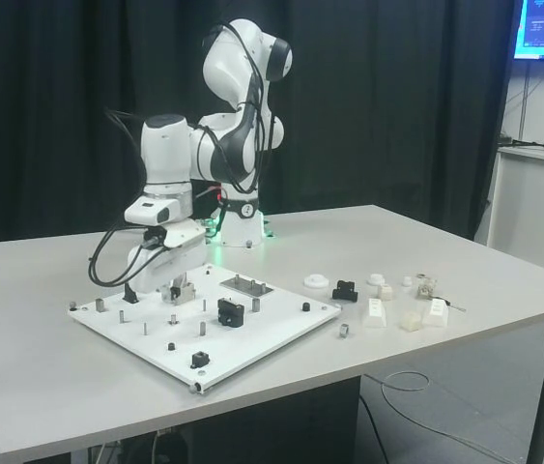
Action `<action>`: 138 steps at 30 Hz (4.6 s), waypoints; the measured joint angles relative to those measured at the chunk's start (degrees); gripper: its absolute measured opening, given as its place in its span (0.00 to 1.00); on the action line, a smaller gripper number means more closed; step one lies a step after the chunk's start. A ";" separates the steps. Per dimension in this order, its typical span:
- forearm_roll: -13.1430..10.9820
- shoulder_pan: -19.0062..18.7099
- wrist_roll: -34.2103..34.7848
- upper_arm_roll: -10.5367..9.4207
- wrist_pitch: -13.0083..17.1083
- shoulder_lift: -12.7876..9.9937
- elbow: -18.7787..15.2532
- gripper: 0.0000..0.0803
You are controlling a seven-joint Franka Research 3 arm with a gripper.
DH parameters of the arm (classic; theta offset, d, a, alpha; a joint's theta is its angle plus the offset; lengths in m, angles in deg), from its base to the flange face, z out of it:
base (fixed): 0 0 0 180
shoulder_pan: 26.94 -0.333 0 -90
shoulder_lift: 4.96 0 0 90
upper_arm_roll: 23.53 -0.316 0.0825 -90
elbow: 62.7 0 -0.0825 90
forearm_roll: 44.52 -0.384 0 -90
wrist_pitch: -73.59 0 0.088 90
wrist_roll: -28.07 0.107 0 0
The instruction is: Place BNC.
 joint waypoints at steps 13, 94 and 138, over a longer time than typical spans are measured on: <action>0.00 -0.32 0.91 0.08 -0.17 0.05 0.04 0.15; -10.12 8.00 17.31 1.24 5.46 -16.46 19.12 0.15; -13.80 11.28 26.75 1.24 1.55 -25.88 30.53 0.15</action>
